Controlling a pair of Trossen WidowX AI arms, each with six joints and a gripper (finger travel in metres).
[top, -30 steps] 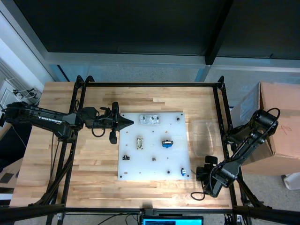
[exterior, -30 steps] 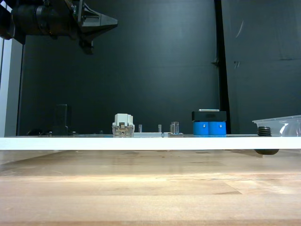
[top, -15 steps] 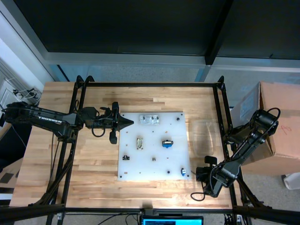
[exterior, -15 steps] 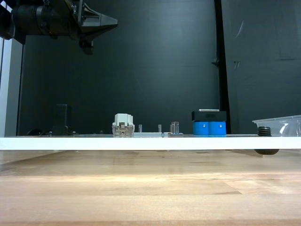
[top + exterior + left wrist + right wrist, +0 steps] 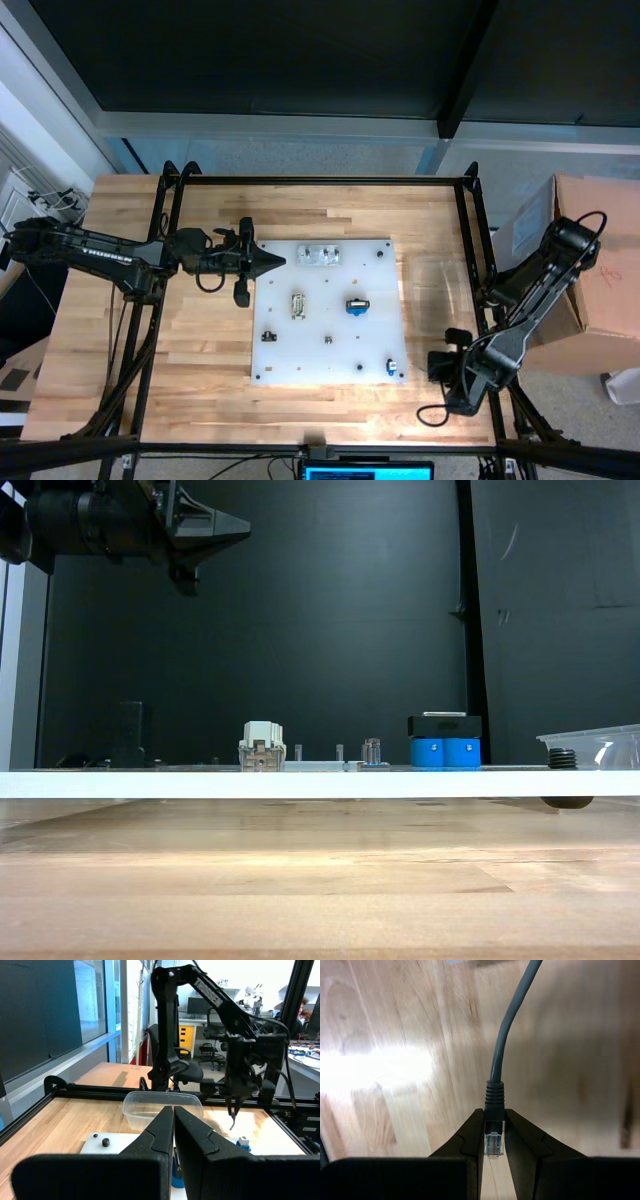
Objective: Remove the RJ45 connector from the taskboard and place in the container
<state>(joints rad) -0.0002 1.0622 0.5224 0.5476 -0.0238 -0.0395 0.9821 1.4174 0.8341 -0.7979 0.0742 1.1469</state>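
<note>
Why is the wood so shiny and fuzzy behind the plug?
Right wrist view: glare whitens the table, blurred behind the sharp RJ45 connector held in the right hand. Low view: the left hand, high above the board, is dark against black.

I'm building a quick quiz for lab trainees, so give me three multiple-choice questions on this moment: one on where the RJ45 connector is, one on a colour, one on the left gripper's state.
1. Where is the RJ45 connector? A) plugged into its seat B) between the right gripper's jaws C) lying loose, unheld
2. What colour is its cable? A) grey B) red C) yellow
3. How are the left gripper's jaws? A) wide open B) shut on nothing C) shut on a cable
Answers: 1 B, the jaws clamp it above the wooden table, off the taskboard; 2 A, it leaves the plug grey; 3 B, raised over the taskboard's left edge, they meet with nothing between.
</note>
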